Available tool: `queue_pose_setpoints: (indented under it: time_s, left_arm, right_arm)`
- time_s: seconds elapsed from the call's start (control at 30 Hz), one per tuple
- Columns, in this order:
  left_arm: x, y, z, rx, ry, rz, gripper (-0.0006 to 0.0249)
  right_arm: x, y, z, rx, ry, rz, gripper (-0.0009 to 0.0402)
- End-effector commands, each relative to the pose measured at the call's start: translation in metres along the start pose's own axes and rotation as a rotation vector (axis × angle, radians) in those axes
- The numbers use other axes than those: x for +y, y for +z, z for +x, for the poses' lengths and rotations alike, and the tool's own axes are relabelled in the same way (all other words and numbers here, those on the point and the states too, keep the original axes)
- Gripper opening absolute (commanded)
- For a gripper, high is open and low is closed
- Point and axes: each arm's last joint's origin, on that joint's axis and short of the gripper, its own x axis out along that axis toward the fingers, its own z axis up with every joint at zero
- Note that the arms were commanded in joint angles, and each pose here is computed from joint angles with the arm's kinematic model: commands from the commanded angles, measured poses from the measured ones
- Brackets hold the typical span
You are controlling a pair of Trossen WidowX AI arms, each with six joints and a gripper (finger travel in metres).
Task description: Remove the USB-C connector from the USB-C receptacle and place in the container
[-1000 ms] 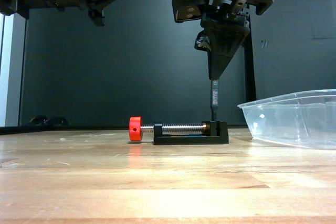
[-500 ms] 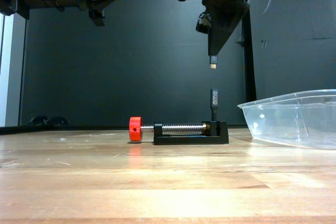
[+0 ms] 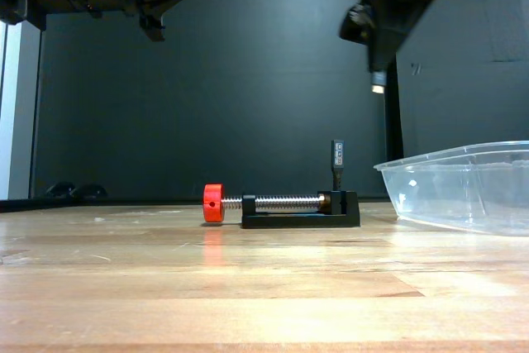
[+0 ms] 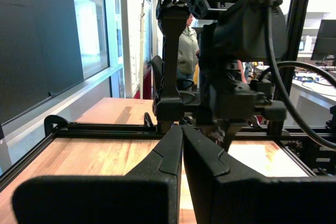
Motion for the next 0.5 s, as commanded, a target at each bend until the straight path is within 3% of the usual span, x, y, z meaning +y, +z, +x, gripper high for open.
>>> queue_pose_setpoints:
  time_s: [0.03,0.27,0.5]
  left_arm:
    - [0.0,0.0,0.0,0.0,0.0,0.0,0.0]
    - [0.0,0.0,0.0,0.0,0.0,0.0,0.0]
    - [0.0,0.0,0.0,-0.001,0.0,0.0,0.0]
  right_arm:
    - [0.0,-0.019,0.0,0.013,-0.022,0.022,0.0]
    - [-0.002,-0.058,-0.001,0.039,-0.026,0.065,0.0]
    - [-0.002,-0.081,0.009,0.066,-0.034,0.068,0.0]
